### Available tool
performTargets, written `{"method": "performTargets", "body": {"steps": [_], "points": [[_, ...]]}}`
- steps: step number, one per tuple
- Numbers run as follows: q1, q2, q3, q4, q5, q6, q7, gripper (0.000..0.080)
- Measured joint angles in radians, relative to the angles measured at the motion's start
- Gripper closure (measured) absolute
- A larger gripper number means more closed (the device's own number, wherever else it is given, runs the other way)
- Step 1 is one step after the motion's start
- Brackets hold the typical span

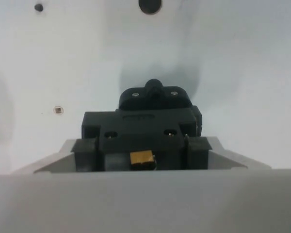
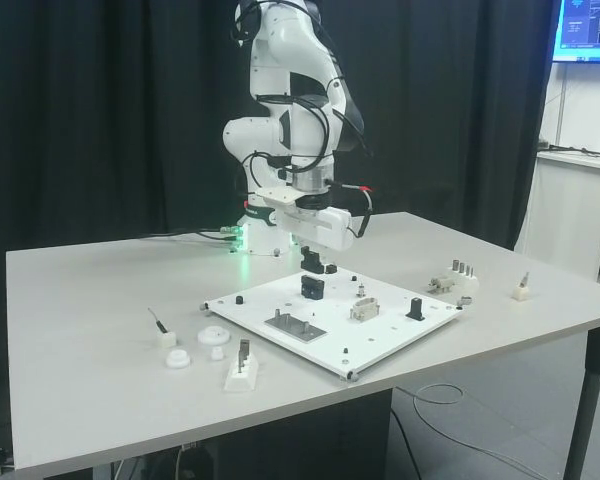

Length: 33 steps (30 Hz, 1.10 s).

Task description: Insert D-SUB.

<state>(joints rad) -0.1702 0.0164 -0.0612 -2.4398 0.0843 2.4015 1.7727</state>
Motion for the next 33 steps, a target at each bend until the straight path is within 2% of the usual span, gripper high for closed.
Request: {"method": "performTargets", "body": {"steps": [33], "points": [[0.014, 0.004, 0.004, -0.051, -0.001, 0.027, -0.007, 0.0422]]}}
